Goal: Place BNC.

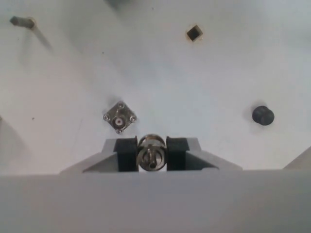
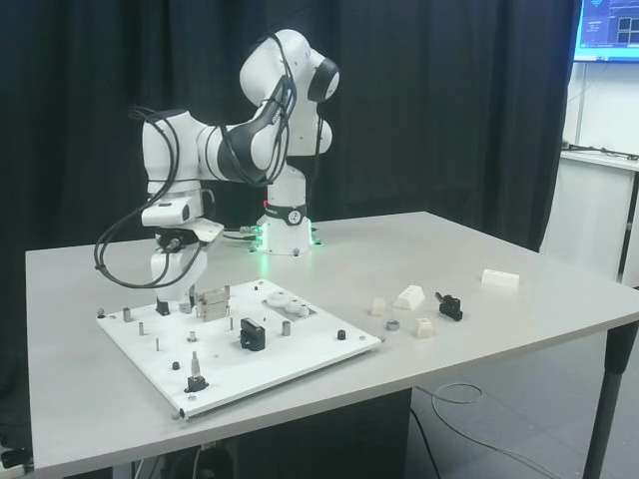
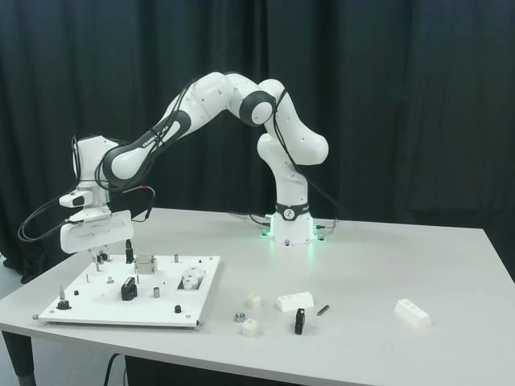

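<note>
in the wrist view we see the gripper [image 1: 152,154] pinching the bnc plug [image 1: 152,152] between its black pads, above the white board [image 1: 204,77], just beside a square bnc socket [image 1: 119,117]; a black knob [image 1: 263,115] sits well apart. in the first room view the arm [image 2: 235,130] bends down over the board's far corner. in the second room view bare grey table [image 3: 418,257] stretches beyond the board.

A robotics lab: black curtains [image 3: 402,96] behind, grey worktop [image 3: 386,265] bearing a bolted white arm [image 3: 282,145], wall monitor [image 2: 609,30].
</note>
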